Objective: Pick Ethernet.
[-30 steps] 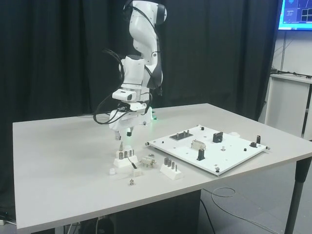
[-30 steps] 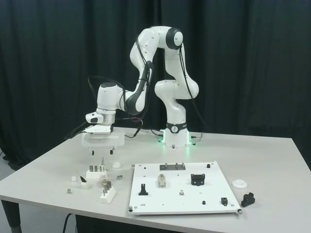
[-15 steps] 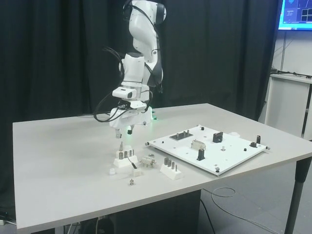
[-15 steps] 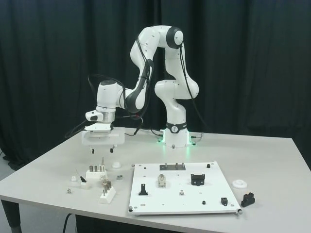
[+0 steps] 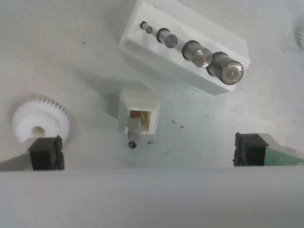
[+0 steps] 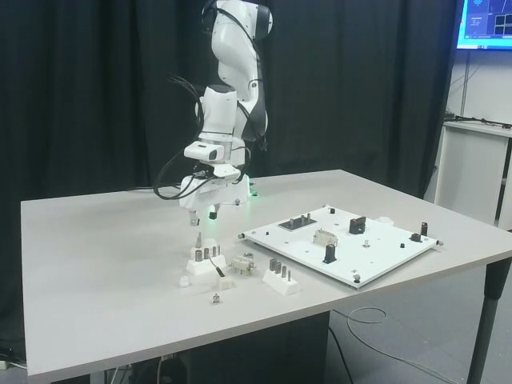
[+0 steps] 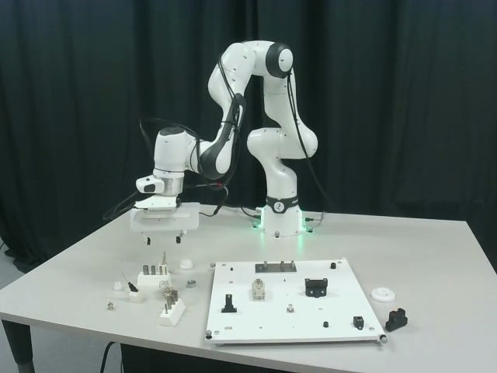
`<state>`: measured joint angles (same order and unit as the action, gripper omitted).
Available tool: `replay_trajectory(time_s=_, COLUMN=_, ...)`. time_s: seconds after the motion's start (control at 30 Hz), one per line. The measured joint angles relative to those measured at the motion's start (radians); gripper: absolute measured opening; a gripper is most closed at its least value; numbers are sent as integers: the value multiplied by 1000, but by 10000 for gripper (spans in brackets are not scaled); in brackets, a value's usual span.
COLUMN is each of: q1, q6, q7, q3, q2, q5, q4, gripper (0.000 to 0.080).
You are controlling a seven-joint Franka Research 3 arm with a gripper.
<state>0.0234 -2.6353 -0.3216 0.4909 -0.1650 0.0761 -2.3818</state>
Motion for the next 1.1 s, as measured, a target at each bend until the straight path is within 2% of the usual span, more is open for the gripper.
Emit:
replay_trajectory(time_s=0.87, q1=-1, q6=11, q7=38, q3=0, q2=0, q5=0, q4=4, gripper=800)
replay_trajectory(time_s=1.1, q1=-6, q6=13, q7=-28, q3=0, q2=-1, q5=0, q4=3, gripper=800)
